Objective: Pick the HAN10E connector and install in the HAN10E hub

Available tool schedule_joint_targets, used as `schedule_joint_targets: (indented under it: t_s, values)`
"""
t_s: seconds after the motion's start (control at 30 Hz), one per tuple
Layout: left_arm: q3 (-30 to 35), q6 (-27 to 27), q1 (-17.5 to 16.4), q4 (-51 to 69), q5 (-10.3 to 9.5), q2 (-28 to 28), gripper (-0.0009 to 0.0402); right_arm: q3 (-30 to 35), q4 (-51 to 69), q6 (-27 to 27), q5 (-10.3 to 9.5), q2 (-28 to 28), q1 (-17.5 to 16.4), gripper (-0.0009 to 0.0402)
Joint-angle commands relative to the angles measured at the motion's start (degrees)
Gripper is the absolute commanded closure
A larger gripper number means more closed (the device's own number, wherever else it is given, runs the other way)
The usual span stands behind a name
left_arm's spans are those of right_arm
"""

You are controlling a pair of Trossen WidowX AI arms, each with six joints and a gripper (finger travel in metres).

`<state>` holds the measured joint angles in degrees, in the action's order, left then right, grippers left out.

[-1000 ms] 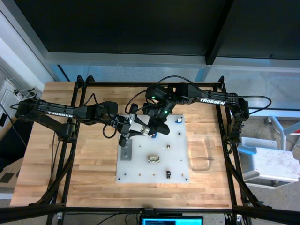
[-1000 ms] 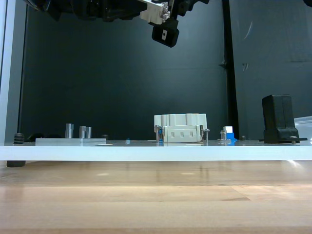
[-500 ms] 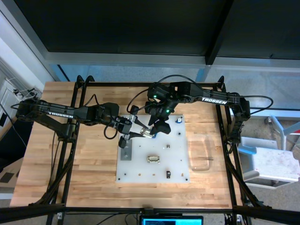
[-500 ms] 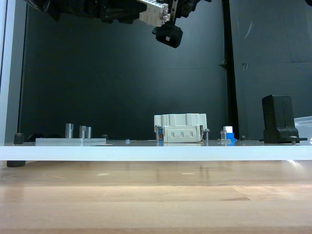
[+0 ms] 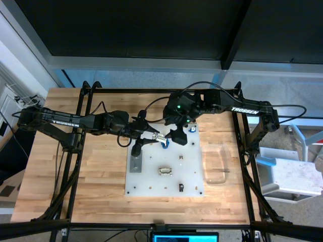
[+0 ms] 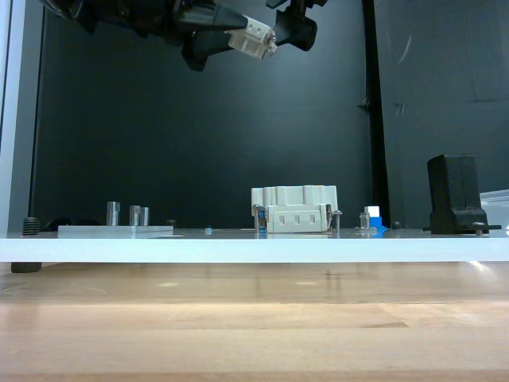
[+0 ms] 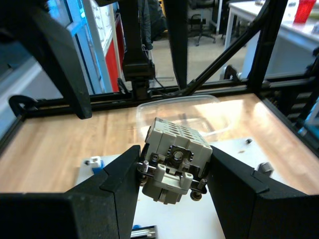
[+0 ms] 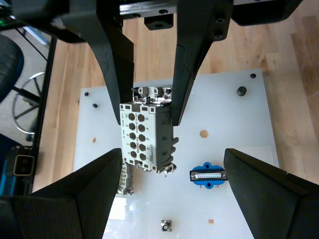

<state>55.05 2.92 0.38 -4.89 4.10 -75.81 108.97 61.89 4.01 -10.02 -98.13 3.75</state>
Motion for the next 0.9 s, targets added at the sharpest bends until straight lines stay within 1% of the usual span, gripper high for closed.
schedule_joint_targets:
  t_s: [0.03,0.07,0.13,0.2,0.27,0.33,0.37,0.43,0.6,0.7,0.9]
  values:
    - [0.07,-5.51,-0.07,-0.07,-2.32,-0.02,0.0292,0.33,-0.13,0.07,1.7,-0.11,-1.9,0.0106]
    - [0.07,-6.64,-0.07,-0.13,-2.45,-0.02,0.0292,0.52,-0.17,0.24,2.19,-0.09,-2.25,0.0106]
    - [0.07,-8.7,-0.04,-0.5,-2.75,-0.02,0.0292,1.16,0.02,0.63,4.79,-0.11,-3.08,0.0106]
    - [0.07,-11.21,-0.04,-1.73,-3.19,-0.02,0.0292,1.6,0.09,0.76,6.51,-0.11,-3.72,0.0106]
    - [0.07,-11.67,-0.02,-2.75,-3.37,-0.02,0.0292,2.03,0.42,0.79,8.22,-0.11,-4.15,0.0106]
    - [0.07,-11.65,-0.02,-3.21,-3.82,-0.02,0.0292,2.08,0.57,0.79,10.99,-0.2,-4.46,0.0106]
    - [0.07,-11.63,-0.02,-3.19,-4.0,-0.02,0.0292,2.08,0.74,0.79,11.69,-0.26,-4.5,0.0106]
    - [0.07,-11.69,-0.02,-3.15,-4.07,-0.02,0.0292,2.08,0.98,1.2,12.04,-0.26,-4.52,0.0106]
    - [0.07,-13.75,-0.04,-3.15,-4.17,-0.02,0.0292,2.43,1.86,1.55,12.0,-1.62,-4.66,0.0106]
    - [0.07,-14.29,-0.04,-3.08,-4.17,-0.02,0.0292,3.28,1.97,1.36,11.45,-2.91,-4.79,0.0106]
    - [0.07,-16.37,-0.07,-2.97,-4.22,-0.02,0.0292,3.98,2.16,0.79,11.45,-4.5,-4.98,0.0106]
